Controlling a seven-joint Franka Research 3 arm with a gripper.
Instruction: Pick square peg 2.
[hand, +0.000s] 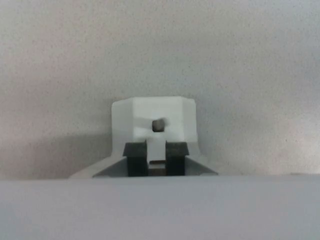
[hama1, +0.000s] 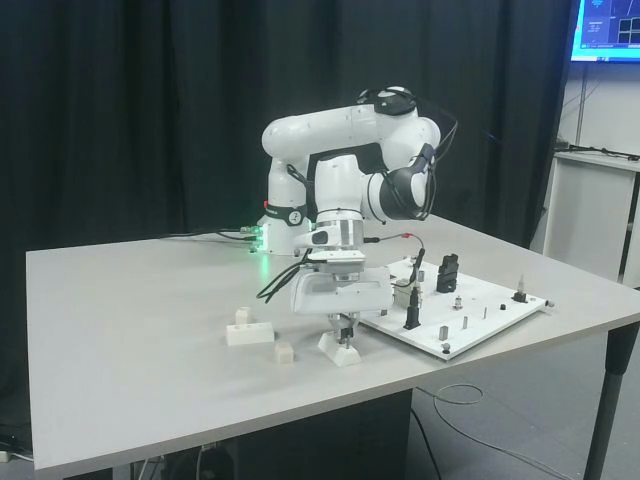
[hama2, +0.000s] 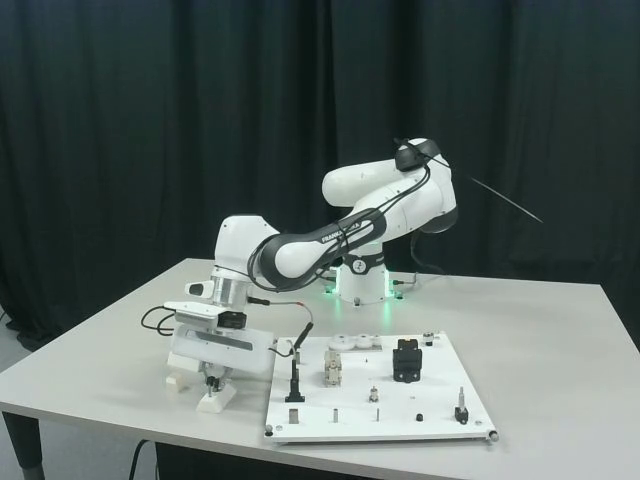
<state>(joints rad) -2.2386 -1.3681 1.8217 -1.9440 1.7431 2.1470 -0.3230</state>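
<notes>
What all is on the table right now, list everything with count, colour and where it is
small white plastic peg holder block: one, white, directly under the pincer, beside the board's near corner
long white plastic block with a raised stub: one, white, on the grey table, beyond the holder from the board
small pale cube: one, between those two blocks
flat white assembly board: one, white, beside the arm's base, carrying small black and grey fixtures
grey table: one, grey
white robot arm: one, white, bent down over the holder
pincer: one, black fingers, down at the holder block
</notes>
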